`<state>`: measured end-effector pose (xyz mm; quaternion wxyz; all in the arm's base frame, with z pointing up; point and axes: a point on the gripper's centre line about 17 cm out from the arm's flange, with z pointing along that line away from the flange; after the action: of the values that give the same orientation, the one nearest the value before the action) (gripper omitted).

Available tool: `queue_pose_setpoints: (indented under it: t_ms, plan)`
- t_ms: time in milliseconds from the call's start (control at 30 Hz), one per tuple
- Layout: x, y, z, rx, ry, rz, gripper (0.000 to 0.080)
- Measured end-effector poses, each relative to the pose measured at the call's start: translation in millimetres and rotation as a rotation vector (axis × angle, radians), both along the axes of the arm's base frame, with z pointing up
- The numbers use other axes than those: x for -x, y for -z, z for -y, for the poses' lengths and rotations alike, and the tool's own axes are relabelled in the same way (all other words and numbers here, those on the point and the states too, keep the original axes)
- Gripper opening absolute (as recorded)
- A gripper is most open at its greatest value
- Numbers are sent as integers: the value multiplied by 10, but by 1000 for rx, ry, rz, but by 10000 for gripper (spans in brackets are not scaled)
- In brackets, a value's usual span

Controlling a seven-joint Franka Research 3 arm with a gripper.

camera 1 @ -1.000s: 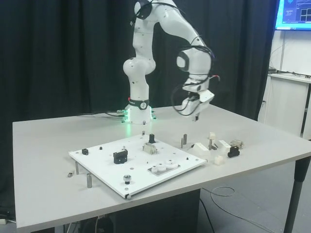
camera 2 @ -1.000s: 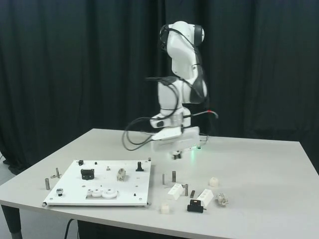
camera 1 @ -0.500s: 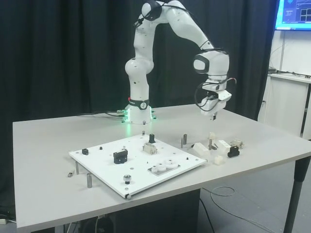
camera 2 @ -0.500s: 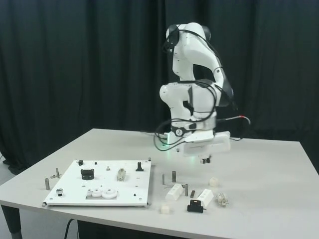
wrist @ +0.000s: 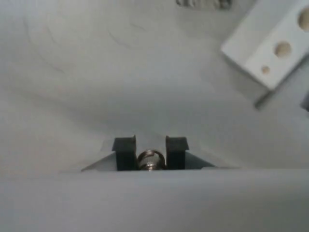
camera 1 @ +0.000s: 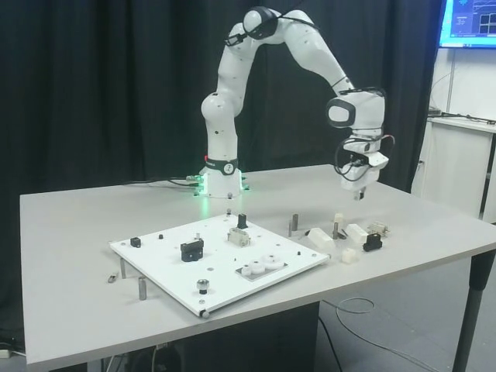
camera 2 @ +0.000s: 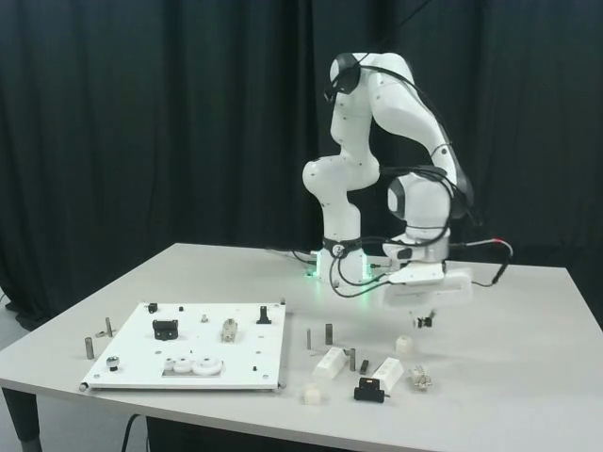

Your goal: Place BNC.

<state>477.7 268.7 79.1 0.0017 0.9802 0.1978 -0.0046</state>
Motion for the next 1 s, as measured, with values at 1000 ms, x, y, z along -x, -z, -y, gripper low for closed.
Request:
queue_pose_setpoints:
  t_ms: [1000]
  plan:
    - [-188, 571, -517, 22, 63, -50, 178]
